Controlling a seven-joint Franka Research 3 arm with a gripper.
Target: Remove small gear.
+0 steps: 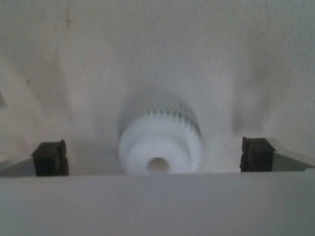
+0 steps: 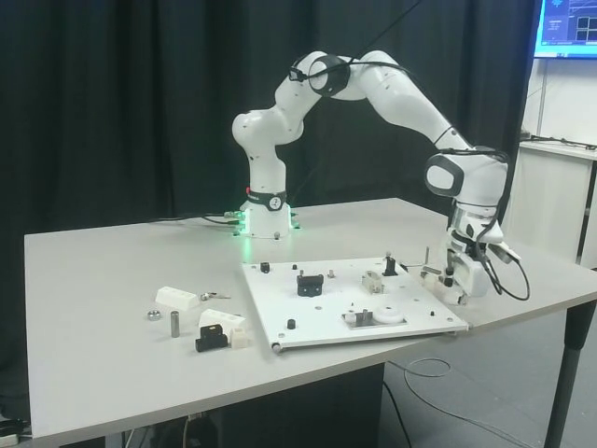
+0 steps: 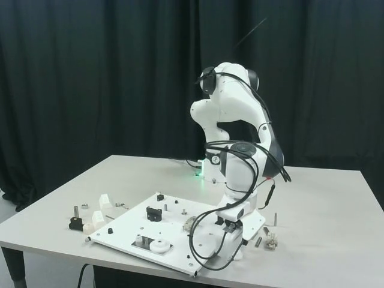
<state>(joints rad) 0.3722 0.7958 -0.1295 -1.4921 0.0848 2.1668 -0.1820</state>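
The pincer [image 1: 153,156] stands wide, its black pads either side of the small gear [image 1: 160,145] lying on the white board [image 2: 317,313]; closing off-centre could let the toothed rim slip or tilt

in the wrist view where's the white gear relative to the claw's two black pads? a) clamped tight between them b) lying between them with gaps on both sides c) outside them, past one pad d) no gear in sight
b: the white gear sits on the surface between the two black pads, with a clear gap on each side, so the claw is open and not touching it.
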